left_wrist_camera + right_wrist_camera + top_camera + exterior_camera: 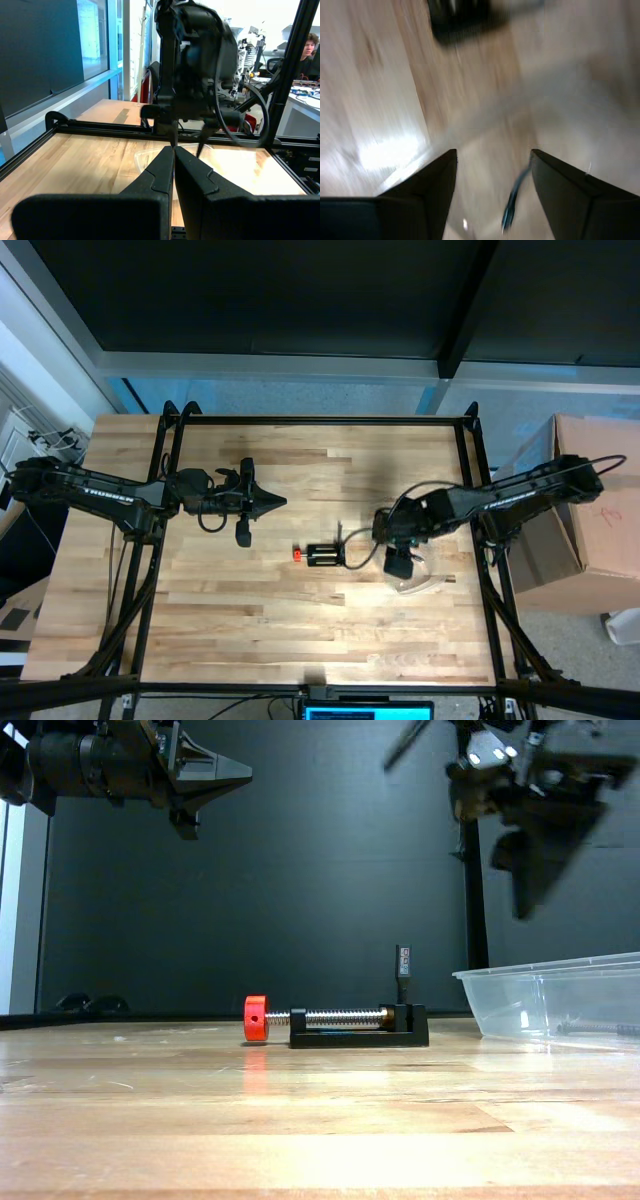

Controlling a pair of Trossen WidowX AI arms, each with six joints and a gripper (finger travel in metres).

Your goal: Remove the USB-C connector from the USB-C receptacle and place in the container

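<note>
Seems light and limp-corded, best pinched at the plug: connector (514, 200) loose in the container (520, 1005) by the table's (250, 620) right edge, under the wide right pincer (492, 152); left pincer (174, 148) closed, high near the left edge.

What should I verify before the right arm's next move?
1. Right gripper open, above the container: ok.
2. USB-C connector clear of the fingers, apparently lying free in the container: ok.
3. USB-C receptacle upright on the clamp, with nothing plugged in: cannot tell.
4. Left gripper shut, raised over the table's left part, apart from the clamp: ok.
</note>
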